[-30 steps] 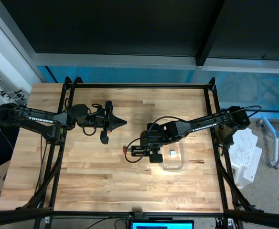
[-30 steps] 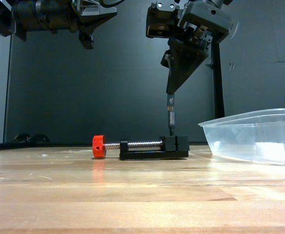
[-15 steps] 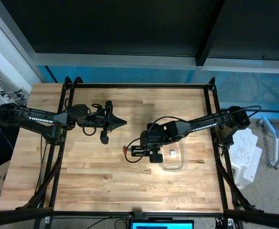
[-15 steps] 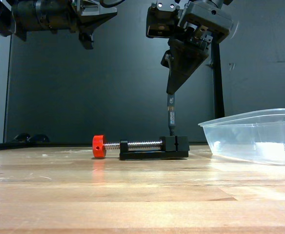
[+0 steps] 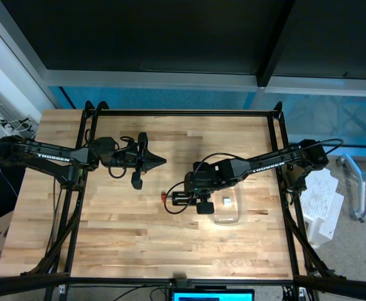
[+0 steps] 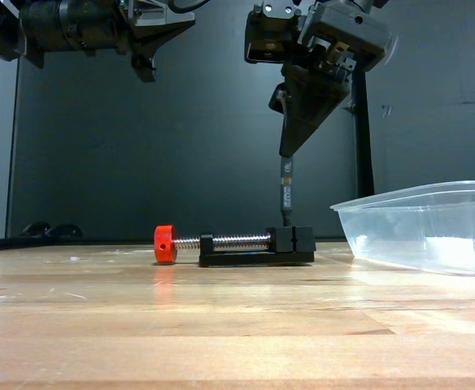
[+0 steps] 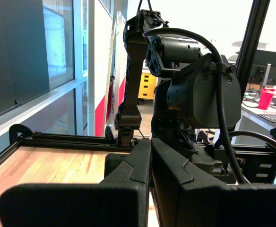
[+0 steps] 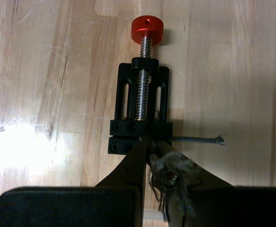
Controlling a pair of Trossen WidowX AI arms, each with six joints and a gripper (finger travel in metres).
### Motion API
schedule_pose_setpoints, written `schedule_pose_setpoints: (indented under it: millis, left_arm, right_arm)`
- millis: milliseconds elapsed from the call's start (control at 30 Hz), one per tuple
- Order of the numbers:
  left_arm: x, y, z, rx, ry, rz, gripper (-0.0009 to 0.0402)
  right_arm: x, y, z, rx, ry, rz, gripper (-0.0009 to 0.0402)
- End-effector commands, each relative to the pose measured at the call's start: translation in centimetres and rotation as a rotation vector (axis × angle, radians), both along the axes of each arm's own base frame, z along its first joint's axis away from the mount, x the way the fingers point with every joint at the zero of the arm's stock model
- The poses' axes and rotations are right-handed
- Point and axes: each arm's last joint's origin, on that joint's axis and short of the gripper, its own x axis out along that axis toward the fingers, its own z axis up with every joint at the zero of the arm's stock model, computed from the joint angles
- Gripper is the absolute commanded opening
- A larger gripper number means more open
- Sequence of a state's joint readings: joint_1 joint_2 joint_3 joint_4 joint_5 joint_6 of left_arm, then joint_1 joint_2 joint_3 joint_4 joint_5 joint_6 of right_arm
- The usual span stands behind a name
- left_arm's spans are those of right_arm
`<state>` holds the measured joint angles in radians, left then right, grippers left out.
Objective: Pick the usb-c connector and install on the hub
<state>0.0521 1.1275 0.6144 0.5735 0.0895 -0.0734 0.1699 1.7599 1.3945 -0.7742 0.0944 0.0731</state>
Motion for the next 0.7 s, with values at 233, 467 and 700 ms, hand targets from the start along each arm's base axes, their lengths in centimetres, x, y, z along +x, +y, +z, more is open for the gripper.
schedule_pose_setpoints:
  millis: [233, 467, 700]
  left_arm:
    - [0.0, 0.0, 0.0, 0.0, 0.0, 0.0, 0.0]
    - [0.0, 0.0, 0.0, 0.0, 0.0, 0.0, 0.0]
    - [0.0, 0.0, 0.0, 0.0, 0.0, 0.0, 0.0]
  right_arm:
    - [0.0, -0.02, 0.17, -0.01, -0.011, 0.001, 0.0]
    - [0.04, 0.0, 0.18, -0.01, -0.015, 0.003, 0.0]
    - [-0.03, 0.01, 0.03, -0.005, -0.009, 0.0, 0.0]
